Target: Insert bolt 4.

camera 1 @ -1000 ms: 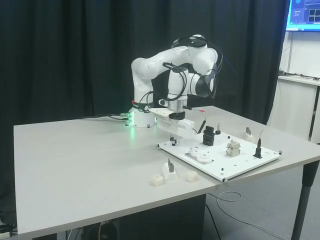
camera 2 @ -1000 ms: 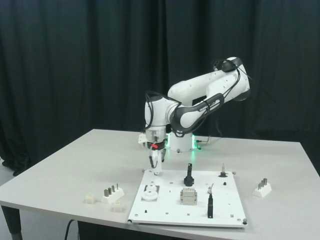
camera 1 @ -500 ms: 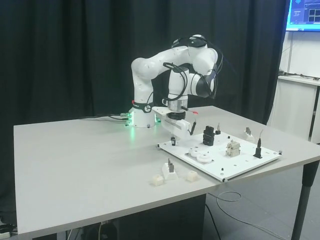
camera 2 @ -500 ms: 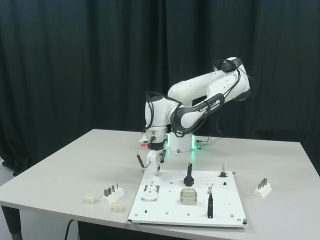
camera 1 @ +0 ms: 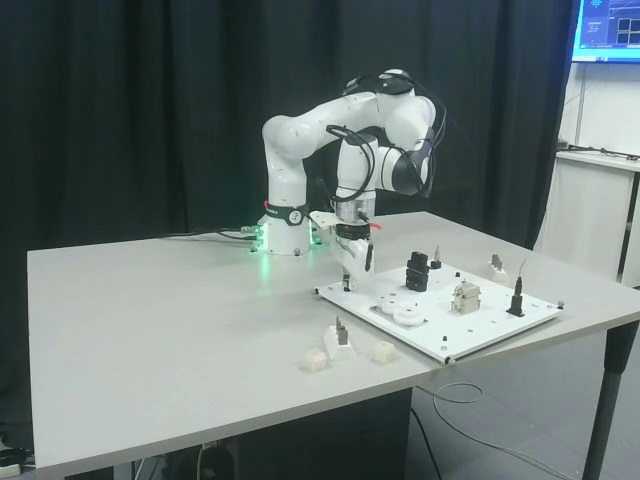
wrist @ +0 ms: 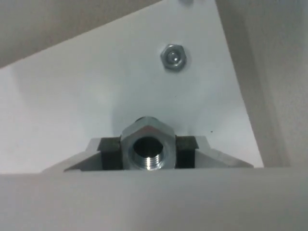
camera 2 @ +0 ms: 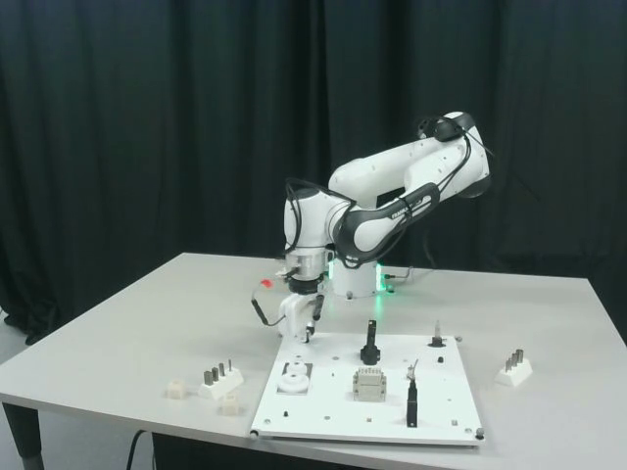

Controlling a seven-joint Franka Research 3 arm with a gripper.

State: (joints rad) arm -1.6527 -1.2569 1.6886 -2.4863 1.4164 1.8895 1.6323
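Bolt 4 (wrist: 147,148) sits clamped between the pincer (wrist: 147,153) fingers — hex head up — above the white board's (wrist: 72,96) far-left corner.

My white seven-jointed arm (camera 2: 392,196) arches forward from its base, elbow high and wrist pointing straight down. My two-fingered pincer (camera 1: 348,281) hangs low, its black pads (wrist: 109,153) clamped on a hex-headed part.

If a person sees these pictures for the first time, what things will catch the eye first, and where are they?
First comes the white arm, bent over the near corner of the white board on the grey table, its gripper low over that corner. In the wrist view, a grey hex bolt head sits clamped between the fingertips above the board. A green light glows at the arm's base.
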